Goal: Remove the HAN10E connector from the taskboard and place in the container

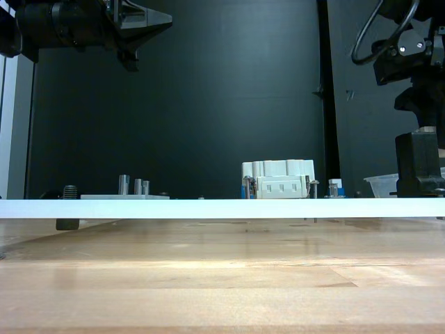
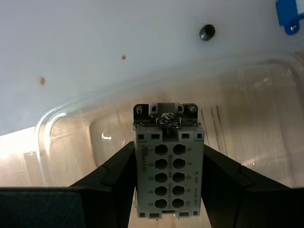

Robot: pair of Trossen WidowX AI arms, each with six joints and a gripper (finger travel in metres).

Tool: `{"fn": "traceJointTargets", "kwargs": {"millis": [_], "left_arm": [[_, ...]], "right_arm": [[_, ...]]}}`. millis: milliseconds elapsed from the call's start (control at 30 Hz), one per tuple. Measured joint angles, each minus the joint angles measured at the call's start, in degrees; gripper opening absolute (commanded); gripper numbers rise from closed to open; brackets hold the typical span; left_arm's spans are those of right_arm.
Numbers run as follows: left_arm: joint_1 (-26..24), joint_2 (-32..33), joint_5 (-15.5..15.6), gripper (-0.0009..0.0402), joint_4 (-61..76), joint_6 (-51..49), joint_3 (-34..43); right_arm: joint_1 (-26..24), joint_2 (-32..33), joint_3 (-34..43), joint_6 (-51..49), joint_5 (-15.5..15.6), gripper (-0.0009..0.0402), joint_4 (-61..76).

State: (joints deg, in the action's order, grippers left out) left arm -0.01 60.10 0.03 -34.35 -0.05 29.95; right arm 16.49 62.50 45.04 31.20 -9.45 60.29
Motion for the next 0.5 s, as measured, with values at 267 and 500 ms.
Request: {"fn": "traceJointTargets", "kwargs": {"millis": [267, 500], "left_arm": [[0.0, 0.0, 0.0, 0.0000, 0.0, 0.0, 0.0], [0.0, 0.0, 0.0, 0.0000, 0.0, 0.0, 0.0]], "right_arm": [[0.0, -0.2, -1.1, 1.2, 0.0, 0.0016, 0.3], [0.0, -0.2, -2.3, 3.1, 0.0, 0.0016, 0.3]]}}
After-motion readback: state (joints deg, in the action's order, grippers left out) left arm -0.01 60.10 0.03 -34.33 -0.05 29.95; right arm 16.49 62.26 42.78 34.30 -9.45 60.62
